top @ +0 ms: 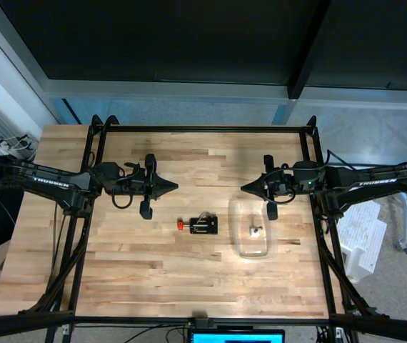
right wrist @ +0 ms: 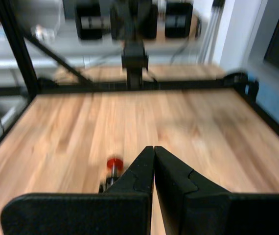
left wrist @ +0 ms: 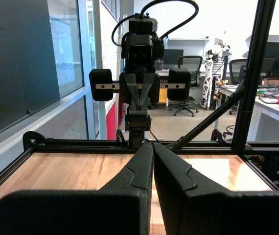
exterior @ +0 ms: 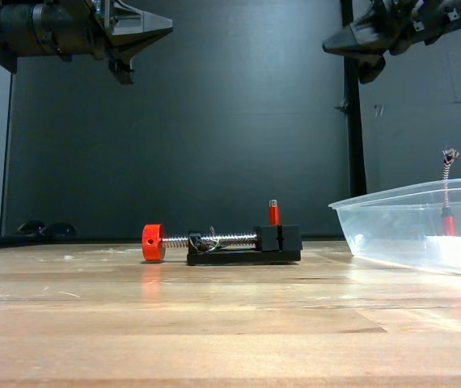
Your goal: Pick the RCA connector and install on taskboard
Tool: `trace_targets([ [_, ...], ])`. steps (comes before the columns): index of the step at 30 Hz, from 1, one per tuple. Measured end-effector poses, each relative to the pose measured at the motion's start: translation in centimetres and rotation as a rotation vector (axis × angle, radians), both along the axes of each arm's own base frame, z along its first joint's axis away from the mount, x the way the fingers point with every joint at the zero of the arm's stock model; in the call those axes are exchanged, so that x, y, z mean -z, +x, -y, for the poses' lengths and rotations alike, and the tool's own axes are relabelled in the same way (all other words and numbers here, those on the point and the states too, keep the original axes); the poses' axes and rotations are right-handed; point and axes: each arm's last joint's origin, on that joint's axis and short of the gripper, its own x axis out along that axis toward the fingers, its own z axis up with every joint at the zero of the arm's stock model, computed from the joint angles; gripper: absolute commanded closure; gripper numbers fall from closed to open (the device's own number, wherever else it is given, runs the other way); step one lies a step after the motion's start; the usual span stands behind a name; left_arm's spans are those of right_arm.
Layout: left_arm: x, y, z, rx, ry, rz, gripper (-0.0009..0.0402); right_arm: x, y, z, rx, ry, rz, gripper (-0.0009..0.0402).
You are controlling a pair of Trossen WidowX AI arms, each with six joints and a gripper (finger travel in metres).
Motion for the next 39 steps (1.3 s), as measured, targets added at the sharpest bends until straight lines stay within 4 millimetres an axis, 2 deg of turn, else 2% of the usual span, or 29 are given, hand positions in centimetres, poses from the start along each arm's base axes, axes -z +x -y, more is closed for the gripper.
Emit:
trace_targets([
  [17, 0.0, 0.0, 0.0, 0.000, 0.000, 0.000, 0.0393, 0.8, -2.4, -0.3, 0.000, 0.066, -0.441, 0.0393],
  [30, 0.0, 0.0, 0.0, 0.000, 0.000, 0.000, 0.0393, 0.9, -3.5, -1.2, -0.031, 0.073, -0.572, 0.0393],
  [39, 0.0, 0.0, 0.0, 0.000, 0.000, 0.000, 0.0393, 1.7, -3.8, -3.0, -0.085, 0.046, -0.671, 0.0393],
])
